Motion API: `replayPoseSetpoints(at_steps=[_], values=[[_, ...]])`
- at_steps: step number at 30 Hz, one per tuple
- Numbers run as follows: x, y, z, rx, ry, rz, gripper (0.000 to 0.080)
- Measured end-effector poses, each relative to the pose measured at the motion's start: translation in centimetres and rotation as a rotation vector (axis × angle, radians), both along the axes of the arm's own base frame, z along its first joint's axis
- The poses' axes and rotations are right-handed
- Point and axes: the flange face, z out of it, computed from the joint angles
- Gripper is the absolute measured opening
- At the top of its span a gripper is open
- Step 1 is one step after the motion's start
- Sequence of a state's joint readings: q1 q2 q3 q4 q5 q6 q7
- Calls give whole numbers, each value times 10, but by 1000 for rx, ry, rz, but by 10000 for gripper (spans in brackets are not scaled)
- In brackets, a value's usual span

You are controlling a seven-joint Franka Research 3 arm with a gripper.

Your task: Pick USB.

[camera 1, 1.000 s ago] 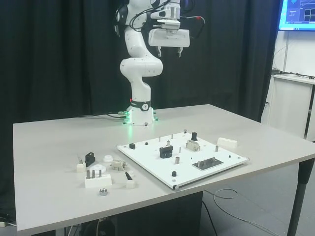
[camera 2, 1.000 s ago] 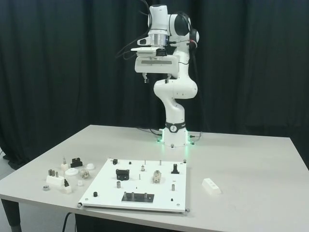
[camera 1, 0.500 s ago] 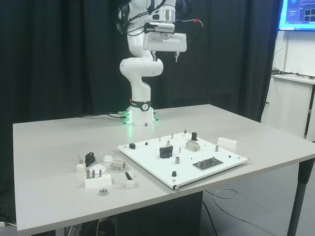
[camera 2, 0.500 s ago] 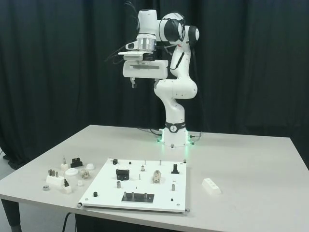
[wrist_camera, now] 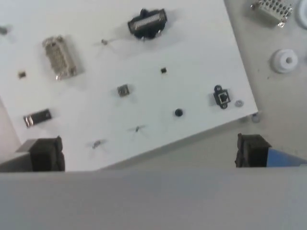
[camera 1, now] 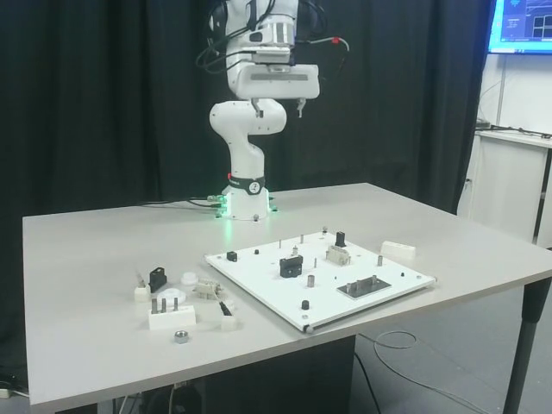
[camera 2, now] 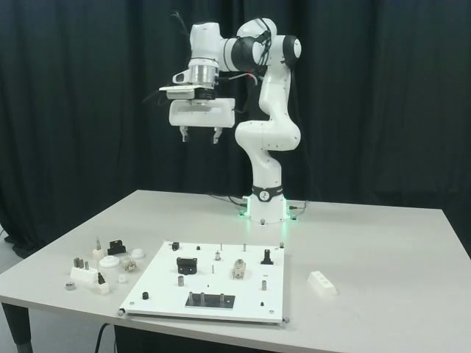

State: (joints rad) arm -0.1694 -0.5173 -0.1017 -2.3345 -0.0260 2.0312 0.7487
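The USB plug (wrist_camera: 37,117), a small black and grey piece, stands in the white board (wrist_camera: 192,43), near the board's edge that faces the arm's base (camera 1: 340,237) (camera 2: 266,256). My gripper (camera 1: 278,107) (camera 2: 199,136) hangs high above the table, far from the plug. It is open and holds nothing. In the wrist view both black fingertips (wrist_camera: 45,153) show wide apart, with the gripper (wrist_camera: 148,152) over the board's edge and the grey table. The plug lies near one fingertip in that view.
On the board (camera 1: 362,263) sit a black connector (camera 1: 289,266), a grey multi-pin connector (camera 1: 336,254), a small black socket (wrist_camera: 221,97) and several pegs. Loose parts lie beside it: a white peg block (camera 1: 171,315), a nut (camera 1: 182,336), a white gear (wrist_camera: 287,60). A white block (camera 2: 322,282) lies apart.
The arm has swung its wrist sideways, to the left in both room views, and the gripper has turned about its axis. It stays high and open. Nothing on the table has moved.
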Motion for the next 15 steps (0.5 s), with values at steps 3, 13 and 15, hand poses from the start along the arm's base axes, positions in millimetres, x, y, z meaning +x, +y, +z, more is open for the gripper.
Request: replayPoseSetpoints(at_steps=[3, 13, 15], values=[[6, -10, -4, 18, -13, -39, 800], [27, -43, -21, 73, -61, -147, 800], [31, -49, -25, 79, -70, -161, 800]])
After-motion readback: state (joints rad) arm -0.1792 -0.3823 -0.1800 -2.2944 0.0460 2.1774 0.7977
